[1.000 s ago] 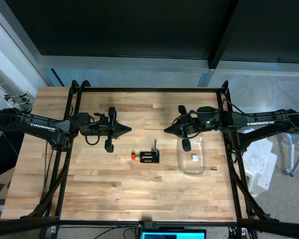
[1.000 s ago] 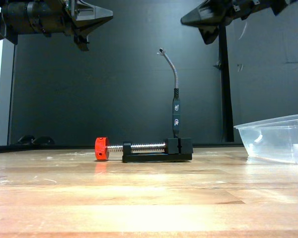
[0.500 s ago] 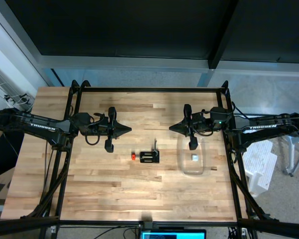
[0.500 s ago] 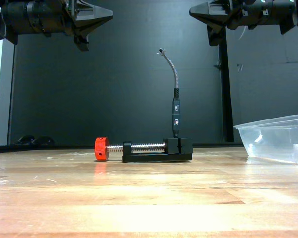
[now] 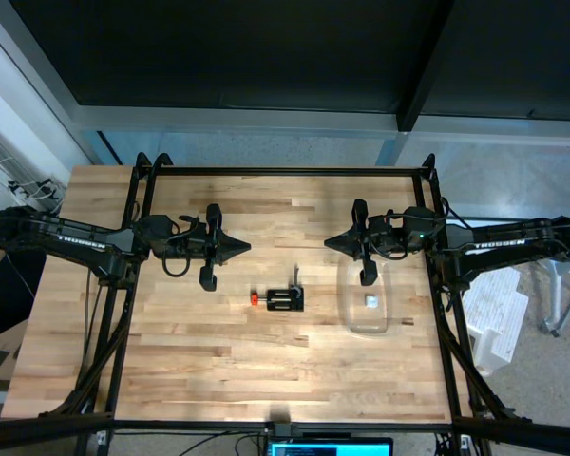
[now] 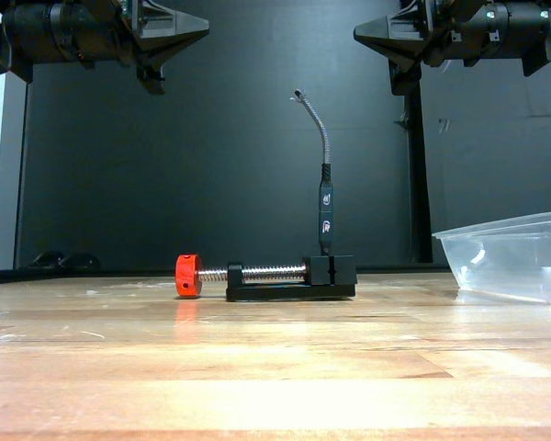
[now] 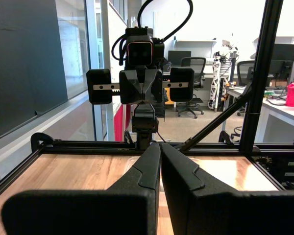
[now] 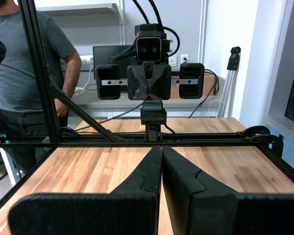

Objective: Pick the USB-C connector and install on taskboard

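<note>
The left tool (image 5: 242, 248) hung high over the bench (image 5: 218, 361), fingers pressed together and empty. Facing it, the right tool (image 5: 329, 243) was likewise pinched closed on nothing, near the clear tray's (image 5: 350, 318) far end. Between them, lower down, the taskboard (image 5: 283, 300) sat on the bench. A small white part (image 5: 370, 301) lay inside the tray.

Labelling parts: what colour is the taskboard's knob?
Red-orange knob, low view. Left gripper, right gripper hover high, shut.
</note>
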`<act>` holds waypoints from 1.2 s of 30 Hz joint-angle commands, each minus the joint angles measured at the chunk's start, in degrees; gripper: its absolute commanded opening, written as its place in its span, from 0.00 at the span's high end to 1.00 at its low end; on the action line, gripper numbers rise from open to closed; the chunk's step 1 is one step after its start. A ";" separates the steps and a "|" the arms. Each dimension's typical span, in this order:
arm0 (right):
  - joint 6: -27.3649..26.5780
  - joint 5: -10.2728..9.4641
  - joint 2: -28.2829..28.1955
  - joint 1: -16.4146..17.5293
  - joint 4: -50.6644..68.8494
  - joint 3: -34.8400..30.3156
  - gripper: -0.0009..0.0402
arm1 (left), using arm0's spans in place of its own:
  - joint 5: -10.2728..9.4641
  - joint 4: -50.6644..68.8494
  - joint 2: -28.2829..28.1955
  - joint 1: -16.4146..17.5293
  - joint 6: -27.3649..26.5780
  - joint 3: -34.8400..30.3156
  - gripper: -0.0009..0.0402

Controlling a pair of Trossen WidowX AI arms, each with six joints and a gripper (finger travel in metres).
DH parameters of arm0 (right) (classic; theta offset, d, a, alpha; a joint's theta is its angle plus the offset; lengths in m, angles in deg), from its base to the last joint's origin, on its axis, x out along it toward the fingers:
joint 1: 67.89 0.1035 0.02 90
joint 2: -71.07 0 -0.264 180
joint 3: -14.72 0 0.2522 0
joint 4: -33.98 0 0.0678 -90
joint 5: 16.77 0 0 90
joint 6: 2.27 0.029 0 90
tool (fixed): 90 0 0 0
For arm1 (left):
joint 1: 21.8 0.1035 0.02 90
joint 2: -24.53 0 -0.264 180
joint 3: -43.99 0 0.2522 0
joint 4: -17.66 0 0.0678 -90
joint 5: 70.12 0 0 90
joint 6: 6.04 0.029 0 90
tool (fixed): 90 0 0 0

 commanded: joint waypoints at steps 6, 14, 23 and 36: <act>0.00 0.02 -0.09 0.04 0.17 0.00 0.98 | 0.02 0.00 -0.02 0.00 0.00 0.00 0.98; 0.00 0.02 -0.09 0.04 0.61 0.00 0.98 | 0.02 0.00 -0.02 0.00 0.00 0.00 0.98; 0.02 0.02 -0.09 0.04 1.07 0.00 0.98 | 0.02 0.00 0.00 0.00 0.00 0.00 0.98; 0.02 0.02 -0.09 0.04 0.02 -0.22 0.98 | 0.02 0.00 -0.02 0.02 0.00 0.00 0.98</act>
